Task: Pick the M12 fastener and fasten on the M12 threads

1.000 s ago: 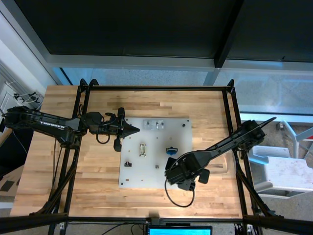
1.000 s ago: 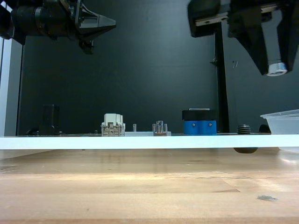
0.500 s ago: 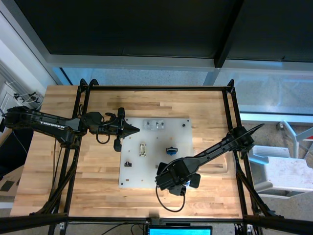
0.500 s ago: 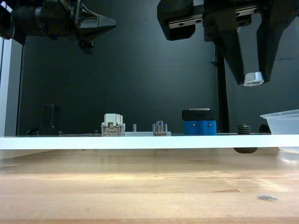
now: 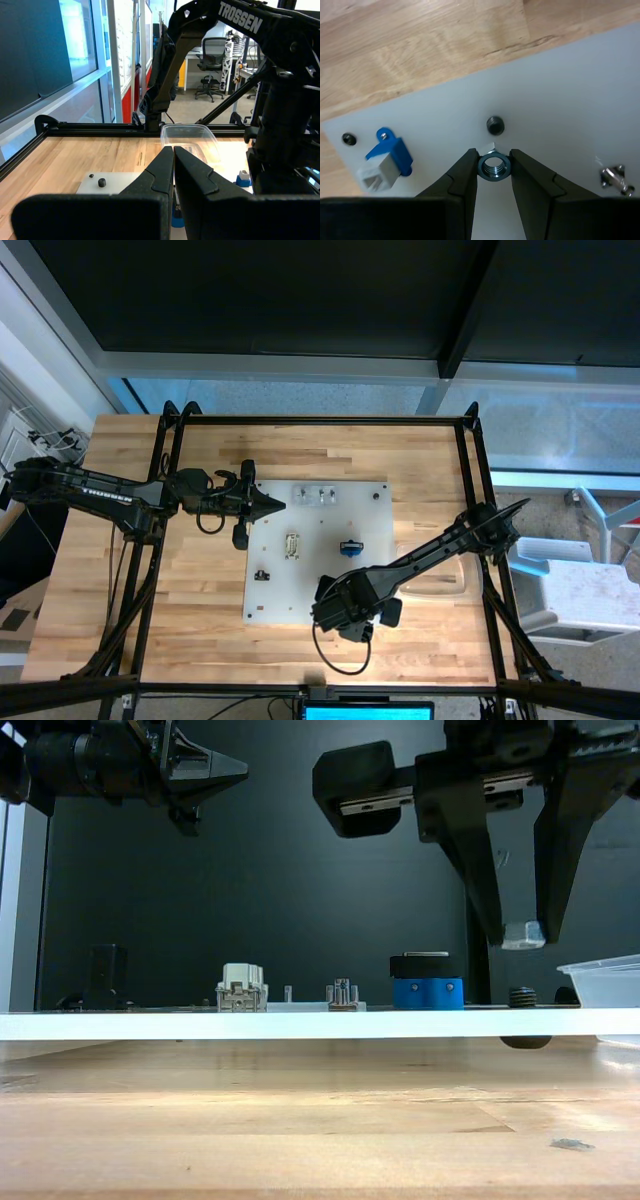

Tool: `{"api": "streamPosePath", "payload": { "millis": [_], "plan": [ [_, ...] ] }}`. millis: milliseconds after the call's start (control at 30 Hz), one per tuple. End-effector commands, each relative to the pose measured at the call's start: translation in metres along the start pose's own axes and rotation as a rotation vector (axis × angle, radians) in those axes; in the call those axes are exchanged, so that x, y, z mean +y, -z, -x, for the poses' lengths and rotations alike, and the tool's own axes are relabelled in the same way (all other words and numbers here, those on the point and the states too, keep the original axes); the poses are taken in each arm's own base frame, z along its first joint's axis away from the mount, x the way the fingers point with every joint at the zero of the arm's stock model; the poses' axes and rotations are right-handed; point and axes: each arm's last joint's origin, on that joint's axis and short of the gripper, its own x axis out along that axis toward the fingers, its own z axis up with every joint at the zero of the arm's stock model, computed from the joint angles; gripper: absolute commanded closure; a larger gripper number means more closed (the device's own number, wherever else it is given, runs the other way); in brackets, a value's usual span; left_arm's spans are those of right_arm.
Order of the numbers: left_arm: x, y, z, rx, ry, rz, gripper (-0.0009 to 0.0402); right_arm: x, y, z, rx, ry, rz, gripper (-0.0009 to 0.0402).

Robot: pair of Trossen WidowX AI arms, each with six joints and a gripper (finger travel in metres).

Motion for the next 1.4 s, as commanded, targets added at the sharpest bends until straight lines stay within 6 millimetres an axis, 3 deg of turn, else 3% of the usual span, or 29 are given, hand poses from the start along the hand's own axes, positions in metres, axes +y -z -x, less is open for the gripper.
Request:
{"api": "streamPosePath", "payload": {
  "millis": [33,1400],
  "plan": [
    [0.0,0.0,0.0,0.0,0.0,0.0,0.0393,-0.001,-0.001,-0.002,-0.005,0.005,0.0,0.0364],
    [0.0,0.0,0.0,0.0,0.0,0.0,0.0393,-0.004,-0.006,-0.02,-0.005,-0.008,-0.006,0.0364]
  ]
}}
